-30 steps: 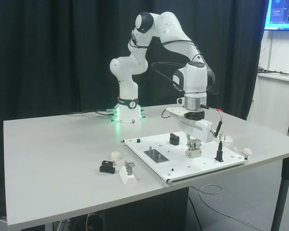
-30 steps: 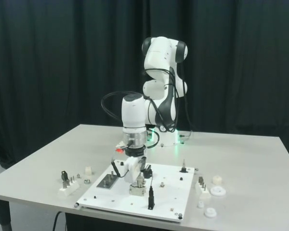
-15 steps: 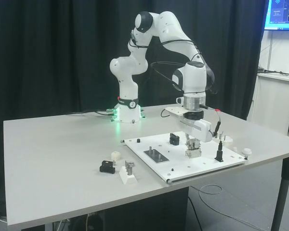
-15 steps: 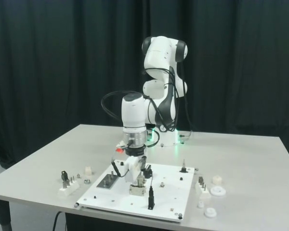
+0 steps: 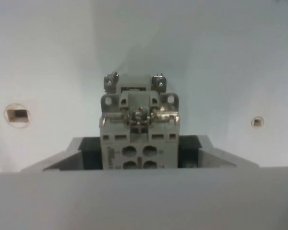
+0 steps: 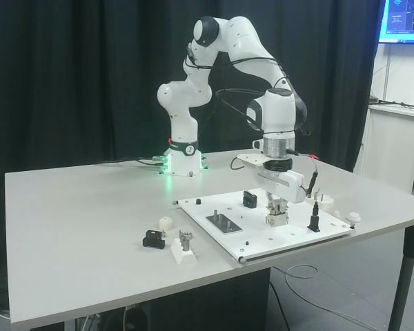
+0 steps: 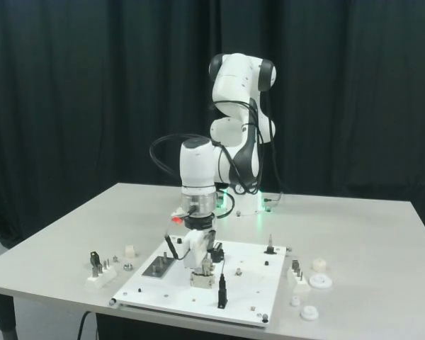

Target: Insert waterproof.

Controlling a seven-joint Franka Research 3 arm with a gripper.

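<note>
My pincer (image 6: 276, 205) hangs over the waterproof connector (image 5: 138, 135), a blocky grey housing with metal screws and round sockets, seated on the white board (image 6: 221, 236) toward its edge nearest the black upright plug (image 6: 313, 220); whether my pincer is clenched or released I cannot tell; the board is flat and matte, lying on the smooth grey desk (image 6: 76, 214); black curtains (image 7: 92, 92) hang behind.

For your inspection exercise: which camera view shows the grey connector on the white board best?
The wrist view: the grey connector fills it, screws and holes visible. Both room views show it small beneath the gripper, on the white board.
</note>
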